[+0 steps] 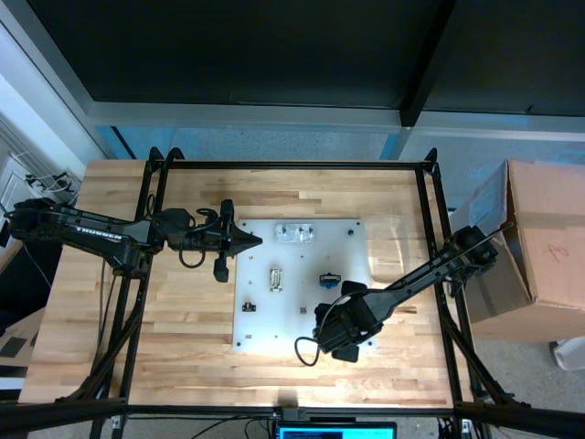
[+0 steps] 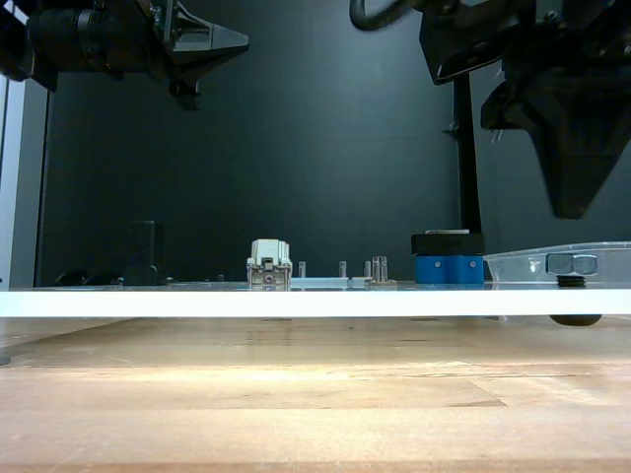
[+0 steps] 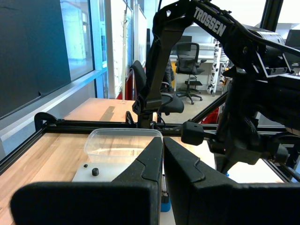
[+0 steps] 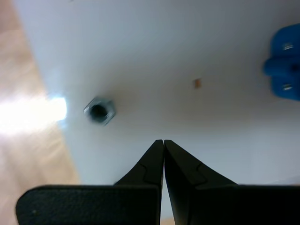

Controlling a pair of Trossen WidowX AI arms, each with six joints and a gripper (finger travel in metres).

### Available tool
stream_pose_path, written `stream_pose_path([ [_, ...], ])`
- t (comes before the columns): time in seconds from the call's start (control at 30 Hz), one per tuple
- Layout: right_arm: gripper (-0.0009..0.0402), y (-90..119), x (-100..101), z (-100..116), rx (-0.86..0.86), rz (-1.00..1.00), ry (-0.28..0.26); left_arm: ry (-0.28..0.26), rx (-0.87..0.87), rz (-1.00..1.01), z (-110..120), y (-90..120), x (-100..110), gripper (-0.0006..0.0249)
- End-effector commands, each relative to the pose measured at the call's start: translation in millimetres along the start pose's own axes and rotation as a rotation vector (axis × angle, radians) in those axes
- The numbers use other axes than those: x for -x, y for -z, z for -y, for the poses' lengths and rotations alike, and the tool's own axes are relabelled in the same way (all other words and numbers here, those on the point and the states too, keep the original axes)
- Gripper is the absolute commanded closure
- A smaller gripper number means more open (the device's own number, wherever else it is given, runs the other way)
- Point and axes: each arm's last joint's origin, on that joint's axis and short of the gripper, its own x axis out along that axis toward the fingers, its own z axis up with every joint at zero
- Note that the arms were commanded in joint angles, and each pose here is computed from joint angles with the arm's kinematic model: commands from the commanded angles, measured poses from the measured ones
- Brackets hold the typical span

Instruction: Unfasten the M12 nut and place it in the container

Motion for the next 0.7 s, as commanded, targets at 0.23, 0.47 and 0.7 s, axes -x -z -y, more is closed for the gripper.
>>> stream_pose_path([
  [0.23,0.0393,-5,-5,-13,0.132,-0.035,-0.221,0.000,0.000,0.000,0,0,0,0.0243],
  [0.47,0.0393,-10,-20,-20,0.146,-0.009,-0.217,0.000,0.000,0.001,0,0,0,0.0243],
  [0.7,0.0393,-10,-27,-21,0.146,-0.010,-0.212,0.000,0.000,0.000,0,0,0,0.0243],
])
